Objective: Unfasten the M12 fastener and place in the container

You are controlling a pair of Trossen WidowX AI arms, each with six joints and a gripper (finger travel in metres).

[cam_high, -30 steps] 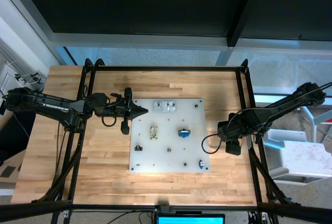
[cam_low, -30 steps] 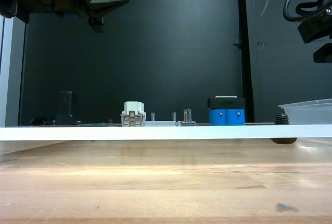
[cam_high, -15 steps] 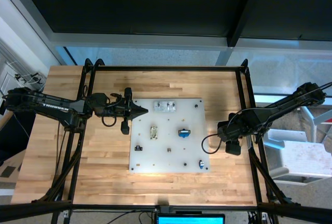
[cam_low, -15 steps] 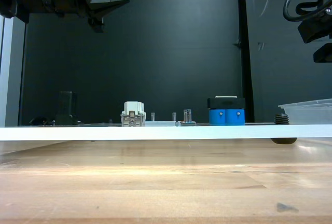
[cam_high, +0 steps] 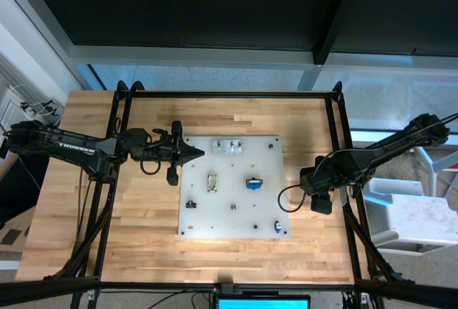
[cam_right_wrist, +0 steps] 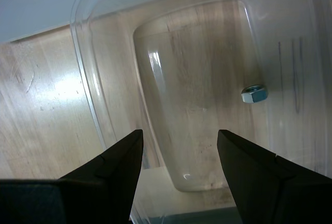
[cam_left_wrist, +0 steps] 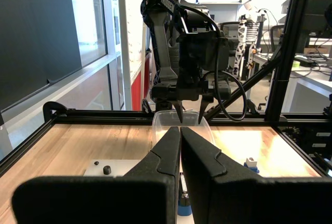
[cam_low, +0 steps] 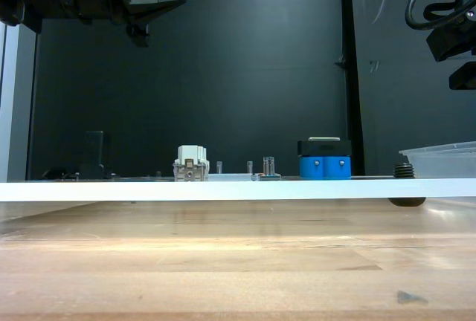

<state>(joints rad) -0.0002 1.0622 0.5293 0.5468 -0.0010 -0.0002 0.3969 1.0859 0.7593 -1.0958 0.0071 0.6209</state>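
Observation:
The silver M12 nut (cam_right_wrist: 254, 94) lies loose on the floor of the clear container (cam_right_wrist: 111, 105), as the right wrist view shows. My right gripper (cam_right_wrist: 179, 182) hangs open above the container with nothing between its fingers; from above it (cam_high: 309, 184) sits just off the white board's right edge. In the low view the black ribbed stud (cam_low: 404, 170) stands bare in front of the container (cam_low: 444, 157). My left gripper (cam_high: 200, 153) is shut and empty, held high over the board's far left edge.
The white board (cam_high: 215, 219) carries a blue connector block (cam_high: 253, 183), a grey-white connector (cam_high: 212, 182), a silver post (cam_high: 233, 207) and a small blue-tipped piece (cam_high: 277, 227). A black frame rail (cam_high: 342, 144) runs beside the right arm.

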